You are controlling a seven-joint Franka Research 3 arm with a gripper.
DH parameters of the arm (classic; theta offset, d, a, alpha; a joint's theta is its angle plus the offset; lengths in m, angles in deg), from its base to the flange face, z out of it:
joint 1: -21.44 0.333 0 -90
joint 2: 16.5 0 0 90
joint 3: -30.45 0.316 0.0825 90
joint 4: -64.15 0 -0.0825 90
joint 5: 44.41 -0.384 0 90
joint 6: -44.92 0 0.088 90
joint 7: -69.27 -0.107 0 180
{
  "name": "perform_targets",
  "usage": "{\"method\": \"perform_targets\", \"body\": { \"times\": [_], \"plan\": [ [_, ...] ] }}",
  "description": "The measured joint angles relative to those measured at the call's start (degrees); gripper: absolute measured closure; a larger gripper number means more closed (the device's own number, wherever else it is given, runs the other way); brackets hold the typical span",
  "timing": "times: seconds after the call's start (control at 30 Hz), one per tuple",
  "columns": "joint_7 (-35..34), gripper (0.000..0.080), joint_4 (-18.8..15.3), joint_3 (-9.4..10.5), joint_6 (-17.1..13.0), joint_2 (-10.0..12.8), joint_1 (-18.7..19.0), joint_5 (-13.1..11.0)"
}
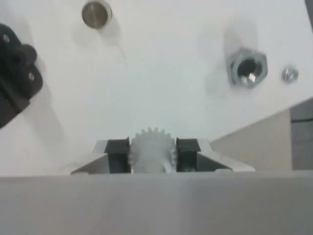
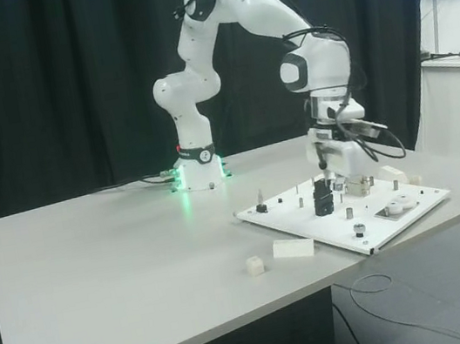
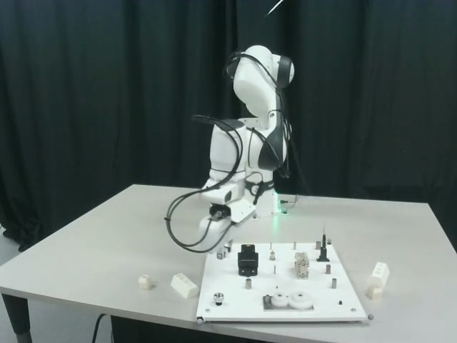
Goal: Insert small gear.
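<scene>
In the wrist view a small white gear [image 1: 152, 151] sits between two black finger pads [image 1: 117, 148], and my gripper [image 1: 152, 155] is shut on it. The gear hangs above the white board [image 1: 161, 83]. A short metal peg [image 1: 96, 13] stands on the board ahead of the gear. In the first room view the gripper [image 2: 330, 178] is low over the board [image 2: 290, 215], close to a black block [image 2: 322, 202]. The second room view places the gripper [image 3: 221, 239] at the board's far left corner [image 3: 214, 268]. In both room views the gear itself is too small to make out.
A hex nut [image 1: 248, 68] and a small screw head [image 1: 290, 74] sit on the board, with a black part [image 1: 14, 73] to one side. Two white gears [image 3: 289, 301] lie on a grey plate. White blocks [image 2: 293, 249] [image 2: 254, 265] rest on the table beside the board.
</scene>
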Motion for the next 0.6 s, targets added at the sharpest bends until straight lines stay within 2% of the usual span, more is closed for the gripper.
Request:
{"method": "perform_targets", "body": {
  "times": [0.6],
  "plan": [
    [1.9, 0.0604, 8.0, 3.76, 2.8, 4.6, 0.0, -0.2]
  ]
}}
